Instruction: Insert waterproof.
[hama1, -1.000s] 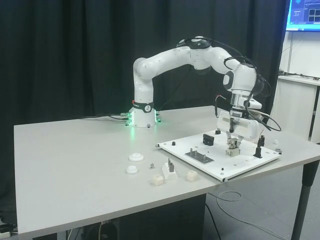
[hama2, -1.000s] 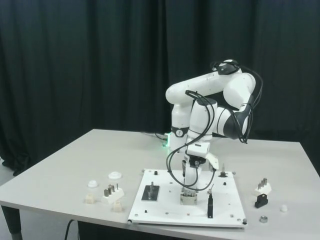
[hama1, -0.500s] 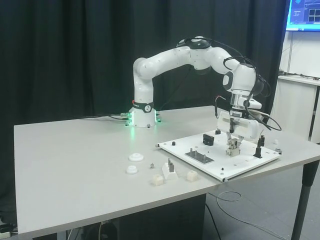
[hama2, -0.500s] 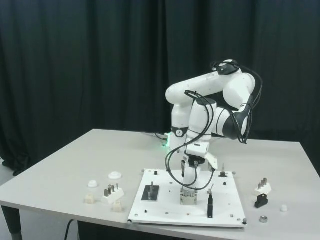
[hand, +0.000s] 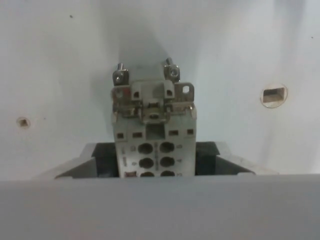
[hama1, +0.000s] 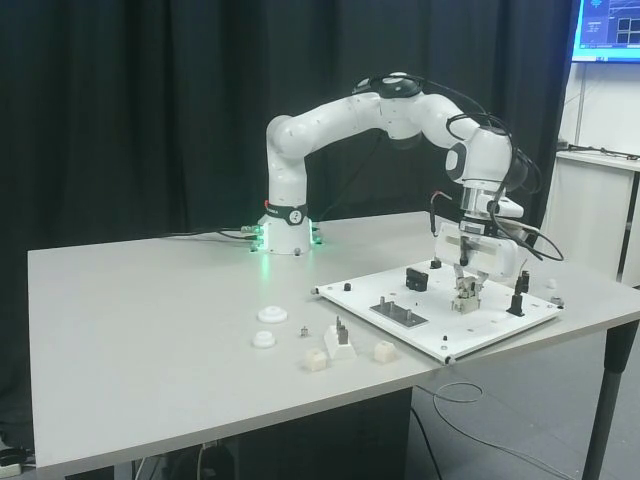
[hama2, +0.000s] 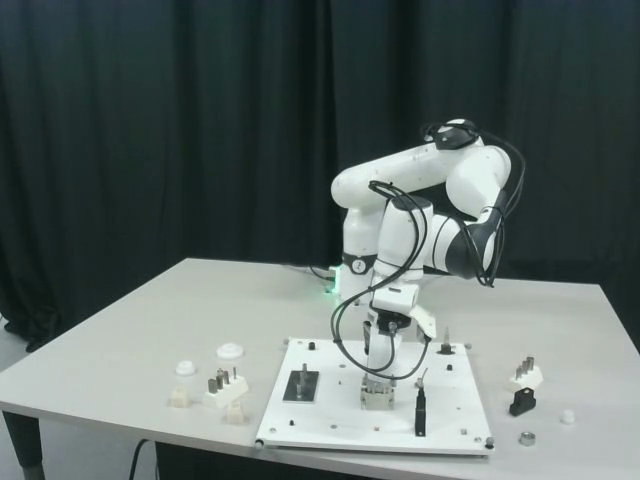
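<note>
The waterproof connector (hand: 152, 125) is a whitish block with round pin holes and a metal latch on top. It stands in a grey housing (hand: 102, 159) on the white board (hand: 60, 60). From the room it is a small pale block (hama1: 463, 302) (hama2: 376, 397) near the middle of the board (hama1: 500, 325) (hama2: 330, 420). My gripper (hama1: 466, 282) (hama2: 379, 371) hangs straight down right over it, very close to its top. Whether it touches the connector is not visible.
On the board stand a black post (hama1: 517, 296), a black block (hama1: 416, 277), a grey plate with a peg (hama1: 398, 312) and a black bar (hama2: 420, 411). Small white parts (hama1: 340, 345) (hama2: 225, 385) lie beside the board, others (hama2: 524, 376) on its far side.
The wrist has risen slightly above the connector. The connector and the other parts have stayed where they were.
</note>
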